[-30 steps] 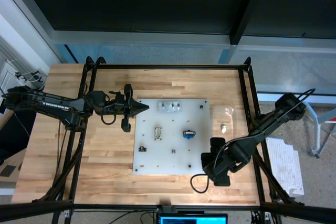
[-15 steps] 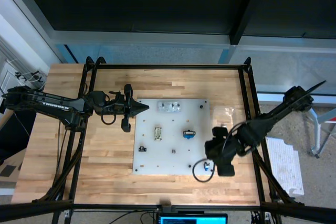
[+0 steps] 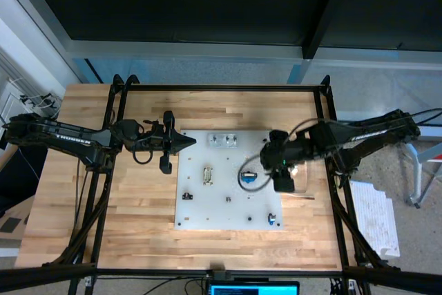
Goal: Pick the RJ45 connector and install on taskboard
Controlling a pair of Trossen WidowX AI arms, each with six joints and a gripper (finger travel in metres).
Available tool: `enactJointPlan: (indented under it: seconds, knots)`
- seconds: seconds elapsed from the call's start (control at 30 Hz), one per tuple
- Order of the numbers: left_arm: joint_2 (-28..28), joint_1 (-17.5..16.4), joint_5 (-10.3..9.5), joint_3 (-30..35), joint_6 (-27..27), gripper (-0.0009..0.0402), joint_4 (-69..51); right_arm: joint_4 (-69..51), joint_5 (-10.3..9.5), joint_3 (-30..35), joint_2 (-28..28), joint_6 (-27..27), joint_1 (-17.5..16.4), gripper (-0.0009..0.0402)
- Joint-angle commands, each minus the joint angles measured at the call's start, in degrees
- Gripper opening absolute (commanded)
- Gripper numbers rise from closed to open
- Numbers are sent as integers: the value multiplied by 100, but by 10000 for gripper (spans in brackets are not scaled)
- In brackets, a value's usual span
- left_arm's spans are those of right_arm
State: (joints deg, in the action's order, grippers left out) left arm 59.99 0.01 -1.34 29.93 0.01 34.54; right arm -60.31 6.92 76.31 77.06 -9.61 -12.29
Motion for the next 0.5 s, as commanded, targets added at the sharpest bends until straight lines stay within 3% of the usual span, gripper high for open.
enactJointPlan:
  seconds: [0.03,0.23,0.47,0.5]
  knots:
    - [2,-2,0,2,-2,0,0,396,-7,-42,-103,275,317,212]
    - [2,0,0,2,-2,0,0,1390,-103,-422,-468,638,739,184]
    - [0,0,0,2,-2,0,0,2839,-122,-1086,-946,1102,1023,118]
    - [0,-2,0,2,-2,0,0,3091,-201,-1226,-1016,1119,1088,108]
